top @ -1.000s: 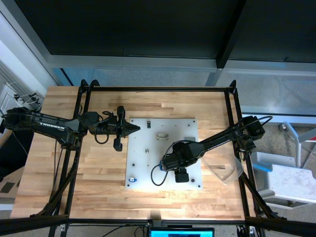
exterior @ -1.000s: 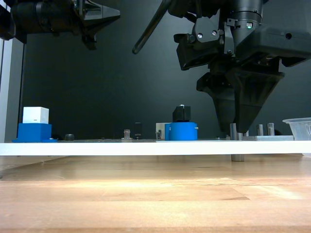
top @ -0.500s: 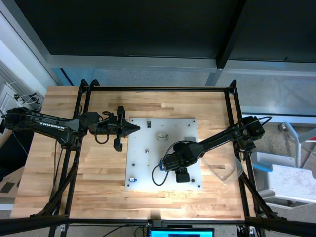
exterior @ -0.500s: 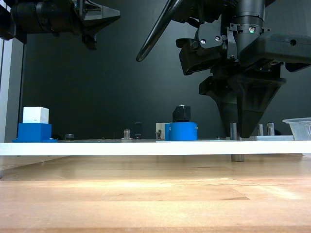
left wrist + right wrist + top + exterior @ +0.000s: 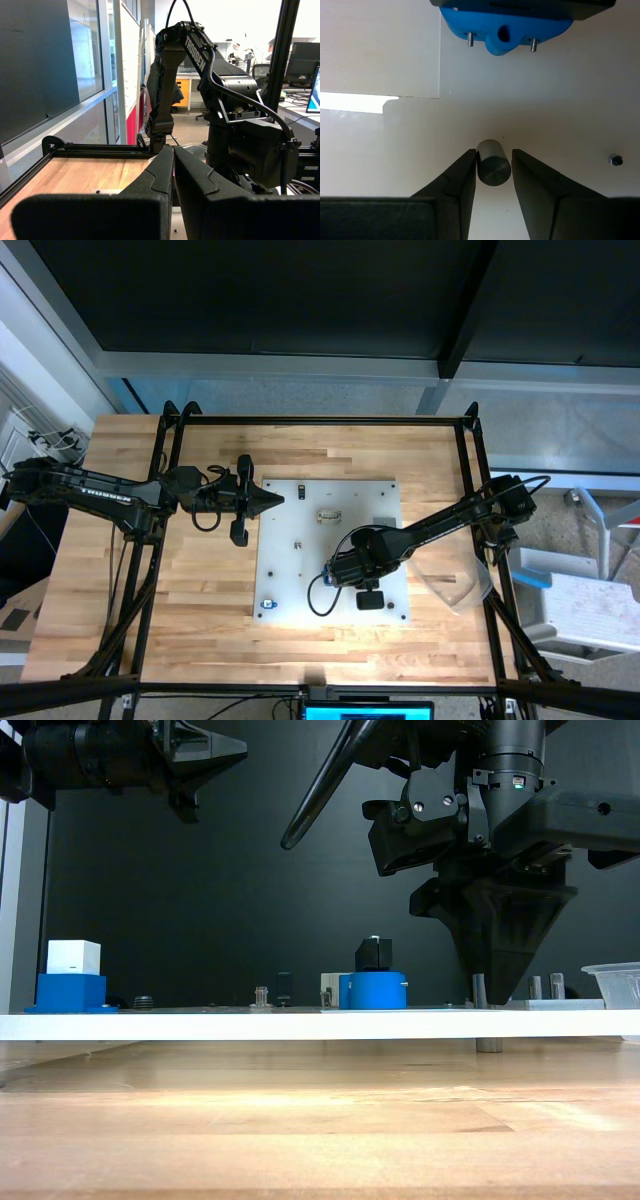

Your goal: Pick the 16mm cylinder and place it in the container

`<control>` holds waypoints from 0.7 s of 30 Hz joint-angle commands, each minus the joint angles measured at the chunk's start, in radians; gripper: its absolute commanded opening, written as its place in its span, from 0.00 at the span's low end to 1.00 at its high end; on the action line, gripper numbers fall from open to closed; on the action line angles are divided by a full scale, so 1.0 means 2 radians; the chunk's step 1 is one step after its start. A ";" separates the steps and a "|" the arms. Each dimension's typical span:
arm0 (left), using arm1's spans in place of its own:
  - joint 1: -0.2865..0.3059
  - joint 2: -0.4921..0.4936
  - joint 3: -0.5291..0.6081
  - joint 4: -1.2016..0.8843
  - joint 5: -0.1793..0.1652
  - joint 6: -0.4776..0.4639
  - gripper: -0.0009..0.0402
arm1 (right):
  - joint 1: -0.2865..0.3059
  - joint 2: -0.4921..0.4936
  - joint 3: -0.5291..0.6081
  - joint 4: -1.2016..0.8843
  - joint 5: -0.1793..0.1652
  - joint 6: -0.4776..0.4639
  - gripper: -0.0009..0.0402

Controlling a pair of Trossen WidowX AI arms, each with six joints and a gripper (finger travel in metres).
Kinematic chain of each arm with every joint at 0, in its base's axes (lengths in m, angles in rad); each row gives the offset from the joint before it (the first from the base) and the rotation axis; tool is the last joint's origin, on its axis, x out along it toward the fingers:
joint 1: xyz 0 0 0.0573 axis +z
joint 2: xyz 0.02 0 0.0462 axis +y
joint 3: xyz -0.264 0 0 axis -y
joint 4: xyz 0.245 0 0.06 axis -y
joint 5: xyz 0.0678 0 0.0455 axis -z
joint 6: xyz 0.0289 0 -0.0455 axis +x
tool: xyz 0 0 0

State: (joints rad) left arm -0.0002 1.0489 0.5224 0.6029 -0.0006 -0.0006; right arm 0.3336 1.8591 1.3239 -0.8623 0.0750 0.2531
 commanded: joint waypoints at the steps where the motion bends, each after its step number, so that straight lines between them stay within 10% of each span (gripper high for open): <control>1: 0.000 0.000 0.000 0.000 0.000 0.000 0.02 | 0.000 0.000 0.000 0.000 0.001 0.000 0.20; 21: 0.000 0.000 0.000 0.000 0.000 0.000 0.02 | 0.000 -0.025 0.000 -0.010 0.002 0.000 0.08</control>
State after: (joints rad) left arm -0.0002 1.0489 0.5228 0.6029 -0.0006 -0.0002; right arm 0.3340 1.8179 1.3239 -0.8806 0.0757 0.2535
